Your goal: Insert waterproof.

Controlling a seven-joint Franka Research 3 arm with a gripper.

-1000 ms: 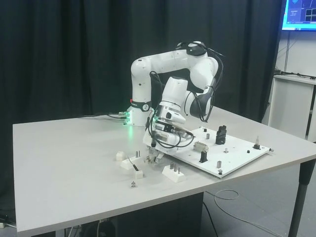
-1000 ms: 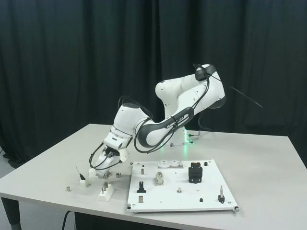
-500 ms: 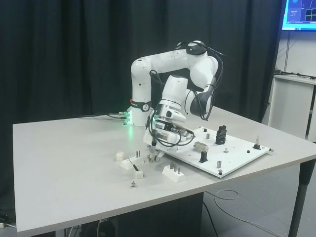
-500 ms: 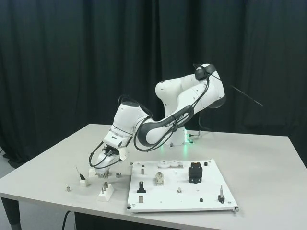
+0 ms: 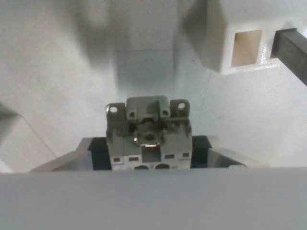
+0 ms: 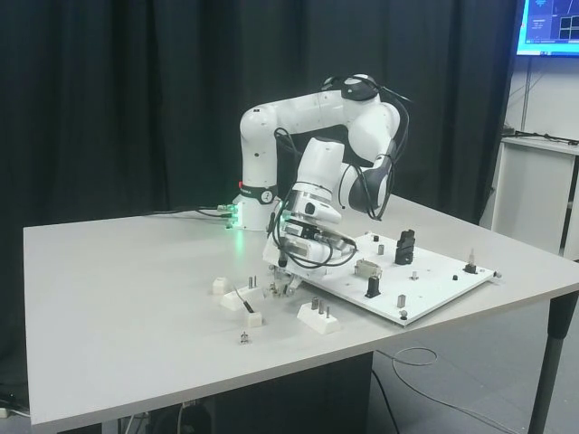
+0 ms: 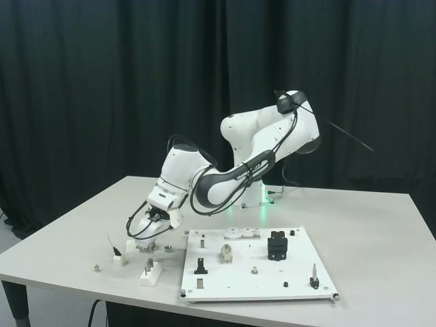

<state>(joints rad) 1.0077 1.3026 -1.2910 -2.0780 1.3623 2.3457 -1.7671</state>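
Connector: you see the waterproof connector [image 5: 148, 136] between the fingers [image 5: 221, 158], low over the table [image 6: 127, 271].
Fingers: narrow, clamped on it.
Done: pickup, as far as you can judge.
Left: carry to the white board [image 7: 300, 276]; insertion not yet done.

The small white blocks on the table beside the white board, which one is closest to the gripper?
The block right under the gripper, next to the board's corner. The block with the black pin lies farther out, and the block with two pegs sits nearer the table edge.
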